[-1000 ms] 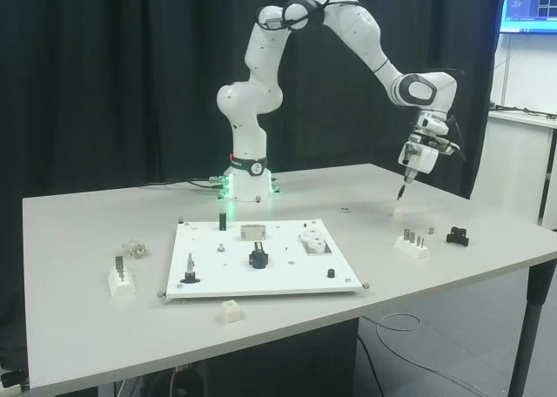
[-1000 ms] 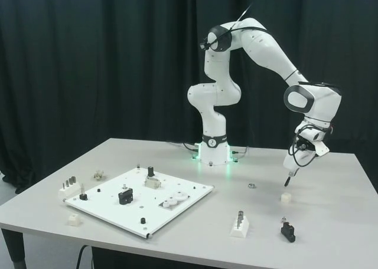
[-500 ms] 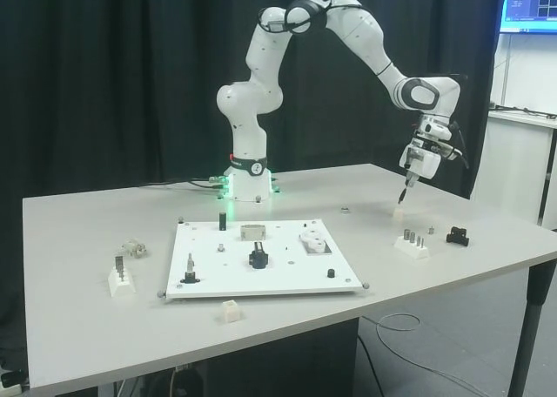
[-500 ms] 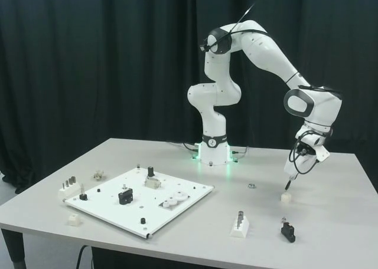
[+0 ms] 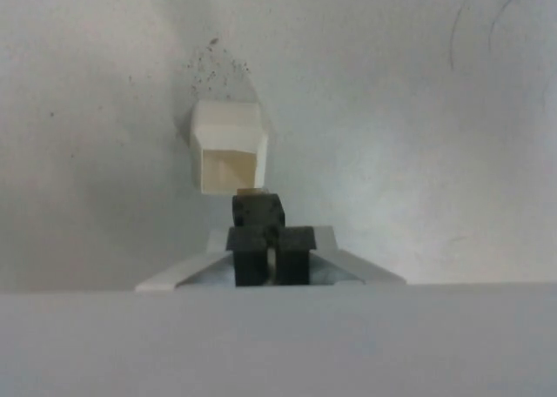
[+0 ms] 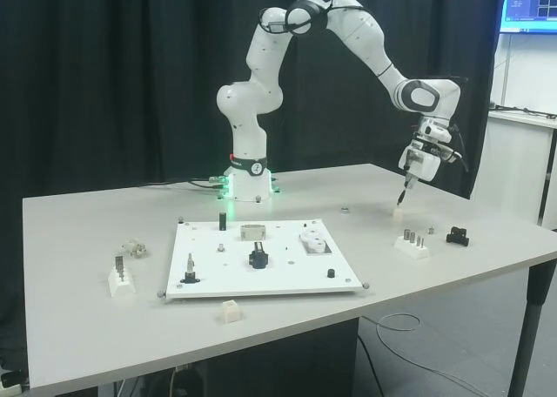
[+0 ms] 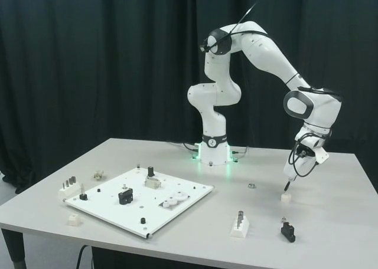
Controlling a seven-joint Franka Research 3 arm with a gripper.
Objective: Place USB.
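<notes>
Wrist view: USB [image 5: 258, 212] pinched in hand [image 5: 271, 256].

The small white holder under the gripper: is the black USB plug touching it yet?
Cannot tell. In the wrist view the USB plug overlaps the holder's rim, hiding any gap; both room views show the gripper just above it, too small to judge.

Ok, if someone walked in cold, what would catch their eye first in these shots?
Probably the white arm arching from its green-lit base, its hand gripping a small black USB plug just above a little white socket block near the table's far edge. Next, the white board of small parts mid-table.
</notes>
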